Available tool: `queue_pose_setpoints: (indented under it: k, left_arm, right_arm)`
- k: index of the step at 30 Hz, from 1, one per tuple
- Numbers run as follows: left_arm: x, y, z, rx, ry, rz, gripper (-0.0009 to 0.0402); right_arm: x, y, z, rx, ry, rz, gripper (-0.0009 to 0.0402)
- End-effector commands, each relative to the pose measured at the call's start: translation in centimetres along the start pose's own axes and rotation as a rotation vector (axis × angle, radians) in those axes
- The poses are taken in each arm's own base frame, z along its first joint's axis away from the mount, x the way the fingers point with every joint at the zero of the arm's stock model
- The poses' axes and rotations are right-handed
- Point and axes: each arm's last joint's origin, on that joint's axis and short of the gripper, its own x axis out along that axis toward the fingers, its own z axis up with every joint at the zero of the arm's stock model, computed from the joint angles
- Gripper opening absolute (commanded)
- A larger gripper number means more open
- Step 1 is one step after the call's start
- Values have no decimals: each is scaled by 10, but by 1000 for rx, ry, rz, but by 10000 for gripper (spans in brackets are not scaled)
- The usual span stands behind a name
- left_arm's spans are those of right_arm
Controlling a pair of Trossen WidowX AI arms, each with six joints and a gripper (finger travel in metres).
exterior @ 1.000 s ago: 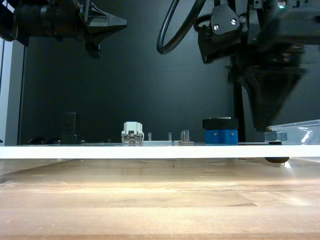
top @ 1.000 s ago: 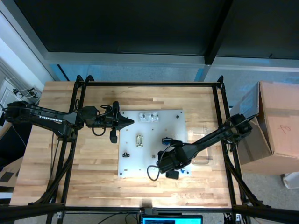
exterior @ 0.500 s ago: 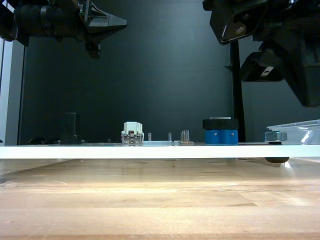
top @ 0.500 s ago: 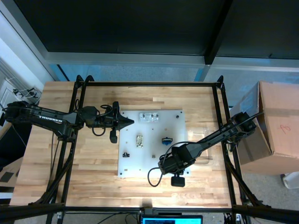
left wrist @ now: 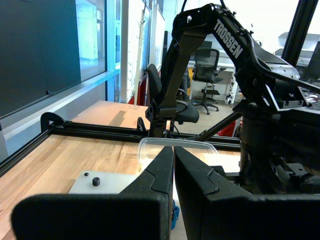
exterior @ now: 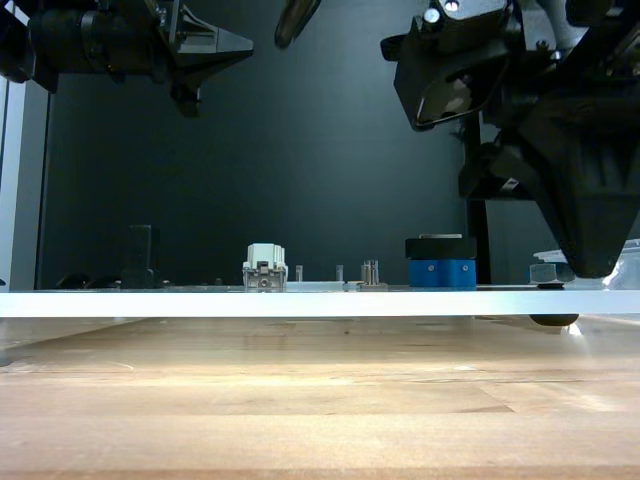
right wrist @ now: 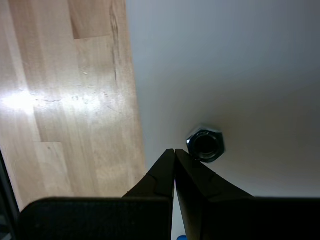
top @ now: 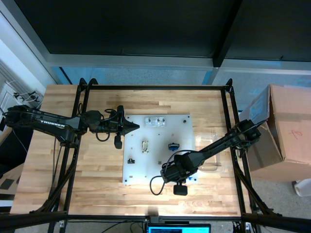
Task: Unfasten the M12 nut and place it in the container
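The small silver nut (right wrist: 205,144) sits on its stud, low on the white board (right wrist: 240,75) near the board's edge, and no gripper holds it. My right gripper (right wrist: 174,151) hovers just beside it, fingers shut together with nothing between them. In the low view the right gripper (exterior: 592,268) hangs in front of the nut (exterior: 550,272) and covers part of it. In the high view the right gripper (top: 186,174) hides the nut. My left gripper (top: 136,127) is shut and empty, high over the board's far left edge. The clear container (top: 212,150) lies right of the board.
On the board stand a blue and black block (exterior: 441,262), a white connector (exterior: 265,269) and small silver pins (exterior: 371,273). A cardboard box (top: 286,131) stands past the table's right edge. A black frame (top: 155,88) rims the table.
The right gripper stood point-down on the nut, lifted off it, then came back down tilted beside it. The nut has stayed on its stud. The left arm has not moved.
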Motion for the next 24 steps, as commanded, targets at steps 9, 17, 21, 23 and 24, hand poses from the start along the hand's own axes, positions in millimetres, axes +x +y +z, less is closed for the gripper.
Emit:
queue_pose_setpoints:
  k: [9, 17, 21, 23, 24]
  left_arm:
    - [0, 0, 0, 0, 0, 0, 0]
    - [0, 0, 0, 0, 0, 0, 0]
    - [0, 0, 0, 0, 0, 0, 0]
    - [0, 0, 0, 0, 0, 0, 0]
    - [0, 0, 0, 0, 0, 0, 0]
  right_arm:
    - [-16, -10, -5, 47, -63, -261, 0]
    - [-17, -7, -7, 58, -8, -172, 0]
    - [-17, -2, -5, 38, 19, -45, 0]
    - [-16, 0, -4, 30, 22, -1, 0]
    - [-15, 0, -3, 30, 19, -1, 0]
